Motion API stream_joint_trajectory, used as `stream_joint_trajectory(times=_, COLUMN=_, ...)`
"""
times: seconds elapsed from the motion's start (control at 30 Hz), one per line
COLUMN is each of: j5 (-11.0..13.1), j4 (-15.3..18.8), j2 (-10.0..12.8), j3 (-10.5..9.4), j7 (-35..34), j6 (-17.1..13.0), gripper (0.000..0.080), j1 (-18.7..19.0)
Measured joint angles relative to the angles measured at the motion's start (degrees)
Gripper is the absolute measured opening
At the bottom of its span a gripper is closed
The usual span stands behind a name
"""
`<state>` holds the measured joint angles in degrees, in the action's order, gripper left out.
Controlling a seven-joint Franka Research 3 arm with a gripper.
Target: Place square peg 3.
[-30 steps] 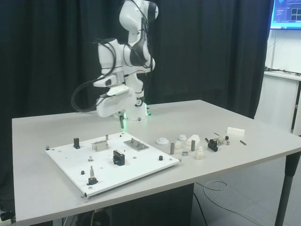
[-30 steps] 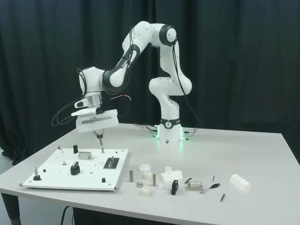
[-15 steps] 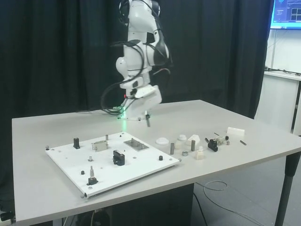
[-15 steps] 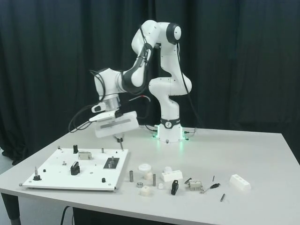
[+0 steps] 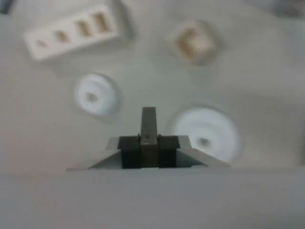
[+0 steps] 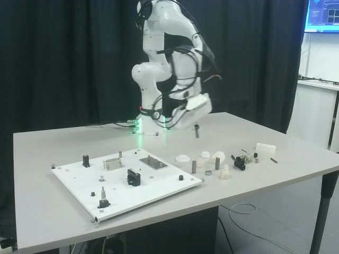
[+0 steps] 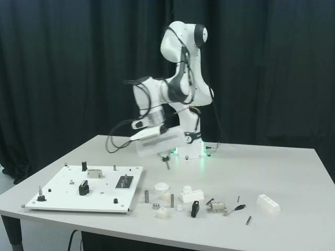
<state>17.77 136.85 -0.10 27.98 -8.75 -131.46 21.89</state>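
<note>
My gripper [image 6: 196, 126] hangs in the air over the table, to the right of the white assembly board [image 6: 79, 180], and is shut on a grey square peg [image 6: 196, 131] that sticks out below the fingertips. In the wrist view the peg [image 5: 148, 123] sits clamped between the two black fingers [image 5: 127, 151], with the gripper [image 5: 148, 143] above white loose parts. From the second room view the gripper [image 7: 166, 158] and peg [image 7: 167, 164] are between the board [image 7: 63, 201] and the arm's base.
Under the gripper lie two white round parts [image 5: 97, 94] [image 5: 206, 133], a white slotted block [image 5: 71, 31] and a small square part [image 5: 192, 40]. Loose pegs, white pieces and black clips [image 6: 239, 162] are scattered right of the board. The board carries several fixtures [image 6: 133, 177].
The arm has swung from above the board's far edge to the right, carrying the peg over the loose parts; the gripper stays shut.
</note>
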Motion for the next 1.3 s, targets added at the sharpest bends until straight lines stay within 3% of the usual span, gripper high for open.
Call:
stream_joint_trajectory(times=0.47, j5=-0.2, j4=1.9, j2=-0.2, j3=-11.23, j7=-19.0, j6=-5.0, gripper=0.0072, j1=6.7)
stream_joint_trajectory(times=0.7, j5=-2.0, j4=2.7, j2=1.0, j3=-15.78, j7=-25.6, j6=-8.7, gripper=0.0072, j1=8.8)
stream_joint_trajectory(times=0.97, j5=-4.0, j4=2.8, j2=3.9, j3=-18.39, j7=-31.3, j6=-12.6, gripper=0.0072, j1=11.0)
stream_joint_trajectory(times=1.3, j5=-4.6, j4=2.7, j2=8.2, j3=-18.71, j7=-33.4, j6=-19.0, gripper=0.0072, j1=13.6)
